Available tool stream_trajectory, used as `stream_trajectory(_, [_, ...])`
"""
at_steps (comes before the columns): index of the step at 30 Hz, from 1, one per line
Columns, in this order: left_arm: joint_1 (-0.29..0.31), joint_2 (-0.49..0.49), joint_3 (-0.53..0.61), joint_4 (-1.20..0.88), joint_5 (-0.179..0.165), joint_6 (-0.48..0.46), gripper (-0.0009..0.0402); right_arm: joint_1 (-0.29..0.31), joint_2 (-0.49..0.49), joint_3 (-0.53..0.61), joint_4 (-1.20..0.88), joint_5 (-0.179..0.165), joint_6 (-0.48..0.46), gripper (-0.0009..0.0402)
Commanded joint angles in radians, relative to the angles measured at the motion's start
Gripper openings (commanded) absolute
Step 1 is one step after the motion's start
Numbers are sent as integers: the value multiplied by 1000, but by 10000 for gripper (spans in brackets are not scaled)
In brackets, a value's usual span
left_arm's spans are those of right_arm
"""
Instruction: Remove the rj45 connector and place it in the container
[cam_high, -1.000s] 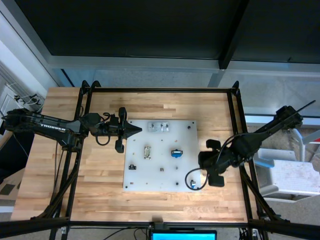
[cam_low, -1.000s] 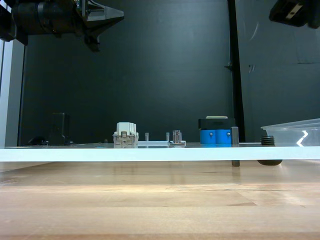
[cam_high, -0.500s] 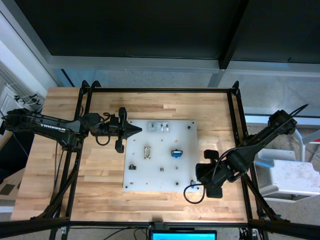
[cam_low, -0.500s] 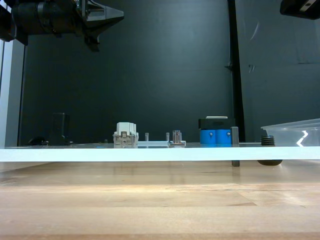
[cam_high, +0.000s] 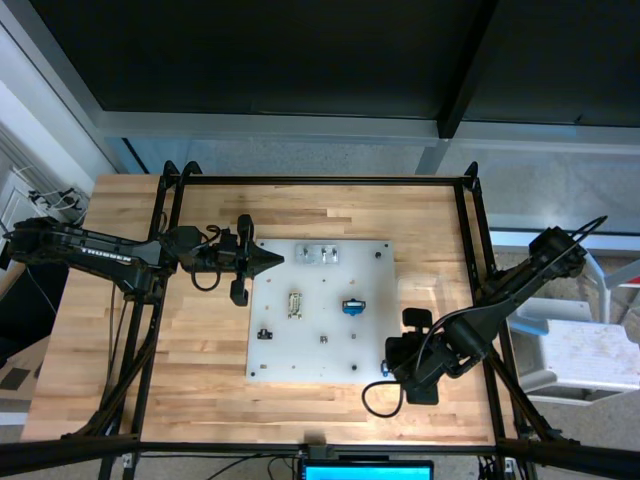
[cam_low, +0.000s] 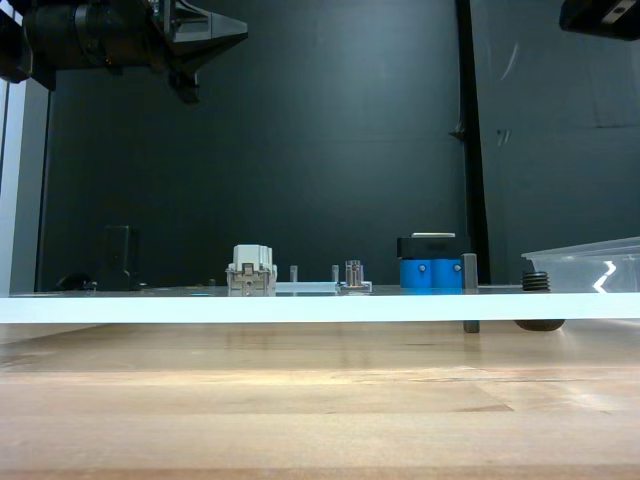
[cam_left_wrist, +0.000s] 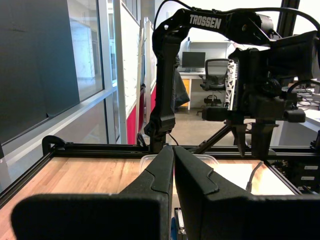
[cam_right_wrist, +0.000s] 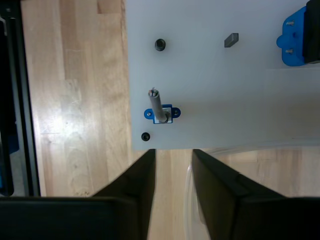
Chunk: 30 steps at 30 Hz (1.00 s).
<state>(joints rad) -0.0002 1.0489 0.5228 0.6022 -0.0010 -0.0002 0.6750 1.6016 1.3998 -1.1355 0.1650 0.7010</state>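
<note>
Lower your spread right gripper (cam_right_wrist: 172, 153) forward around the rj45 connector (cam_right_wrist: 160, 113) just ahead; the left gripper (cam_left_wrist: 173, 148), pressed together, hangs well apart.

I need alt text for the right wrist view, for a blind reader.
The open right gripper looks down at the rj45 connector near a corner of the white board. The left gripper, outside this view, hangs shut above the board's left edge.

table (cam_high: 200, 385) glossy wood | board (cam_high: 300, 345) matt white plastic | container (cam_low: 592, 262) clear plastic
</note>
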Motion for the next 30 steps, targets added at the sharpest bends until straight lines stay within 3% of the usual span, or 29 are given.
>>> stream_trajectory(1, [0,0,0,0,0,0,1,0,12,0,3,1,16,152])
stream_trajectory(8, [0,0,0,0,0,0,1,-1,38,-1,4,12,4,198])
stream_trajectory(30, [0,0,0,0,0,0,1,-14,156,-10,83,19,-56,199])
